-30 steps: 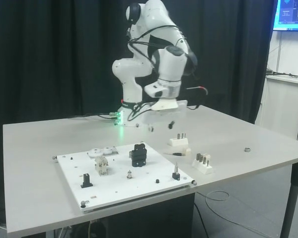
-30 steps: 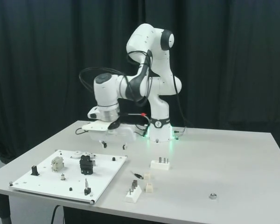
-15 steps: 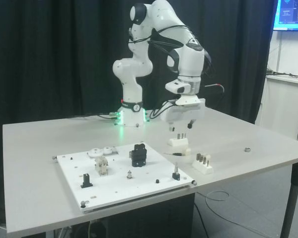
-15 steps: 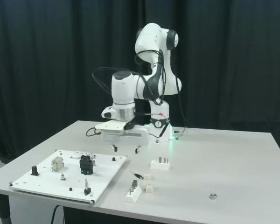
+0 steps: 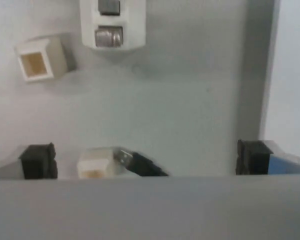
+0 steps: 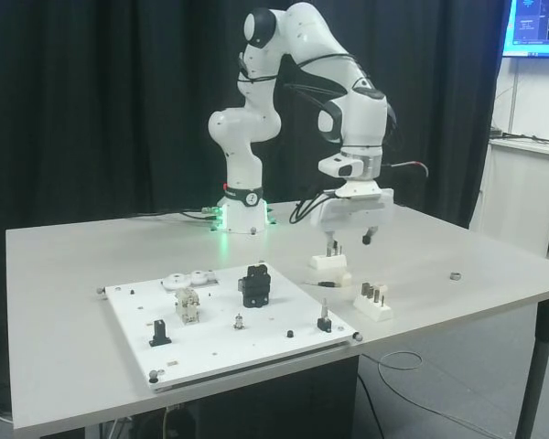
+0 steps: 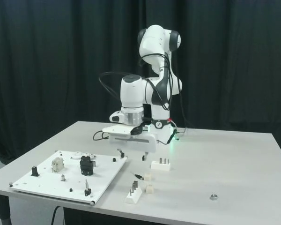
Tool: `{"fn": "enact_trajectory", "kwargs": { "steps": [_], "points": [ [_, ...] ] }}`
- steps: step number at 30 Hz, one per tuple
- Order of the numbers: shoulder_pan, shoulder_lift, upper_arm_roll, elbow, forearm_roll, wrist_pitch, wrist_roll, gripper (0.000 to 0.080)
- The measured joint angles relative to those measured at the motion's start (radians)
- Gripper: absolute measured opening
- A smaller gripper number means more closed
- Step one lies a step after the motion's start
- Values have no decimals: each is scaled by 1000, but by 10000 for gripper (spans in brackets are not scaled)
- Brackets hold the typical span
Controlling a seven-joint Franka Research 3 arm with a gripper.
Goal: Pick square peg 4.
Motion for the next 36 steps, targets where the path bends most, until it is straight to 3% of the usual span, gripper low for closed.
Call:
{"fn": "enact_trajectory", "kwargs": {
  "steps": [17, 36],
  "points": [
    [0, 97, 34, -2, 52, 152, 71, 800],
    [0, 176, 57, 52, 70, 179, 126, 800]
  ]
}}
